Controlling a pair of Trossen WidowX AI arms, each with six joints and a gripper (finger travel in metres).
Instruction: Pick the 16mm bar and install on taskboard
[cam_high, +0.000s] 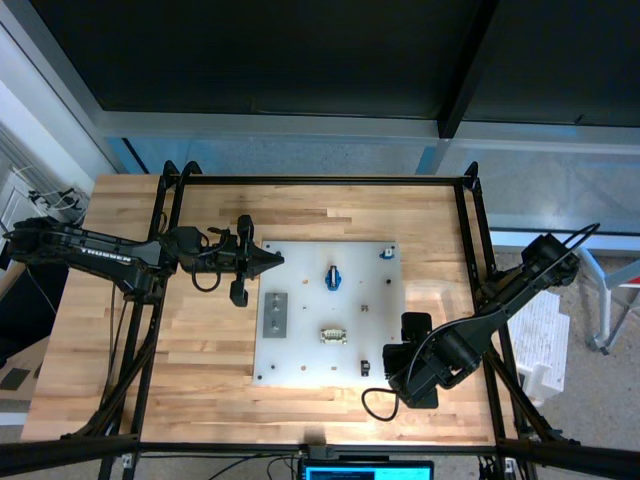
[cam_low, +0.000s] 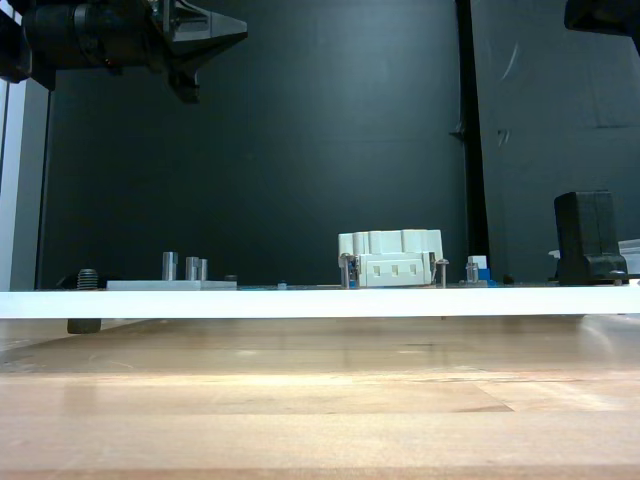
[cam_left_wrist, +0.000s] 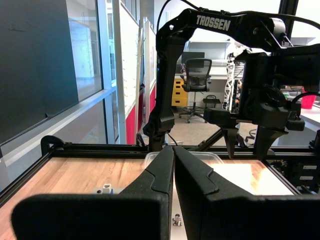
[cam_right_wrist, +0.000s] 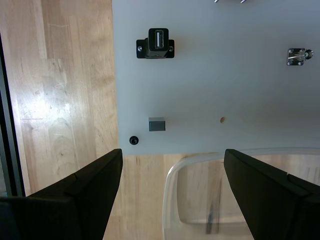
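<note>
Bar (cam_right_wrist: 156, 124), by my reading, is the small dull-grey piece on the board (cam_high: 300, 300), just inside the edge next to the right arm and close to a black screw (cam_right_wrist: 133, 140). It touches neither finger.

The right gripper (cam_right_wrist: 172, 152) hangs low over that edge, its fingers spread wide and holding nothing. It is half over the board and half over the clear tray (cam_right_wrist: 170, 190) that lies against the edge. The bar lies ahead of the fingertips and inward on the board. It sits off the midline between them, nearer one finger than the other. The coming grasp seems to call for a short advance over the board plus a small sideways correction.

From above the piece looks almost square, so I cannot tell its long axis; it may be standing on end. A dim streak inside the tray is too blurred to name.

The left gripper (cam_high: 270, 258) hovers high over the opposite edge, well apart from the bar. Its fingers are pressed together on nothing. The right arm is far nearer and looks like the one to pick.
</note>
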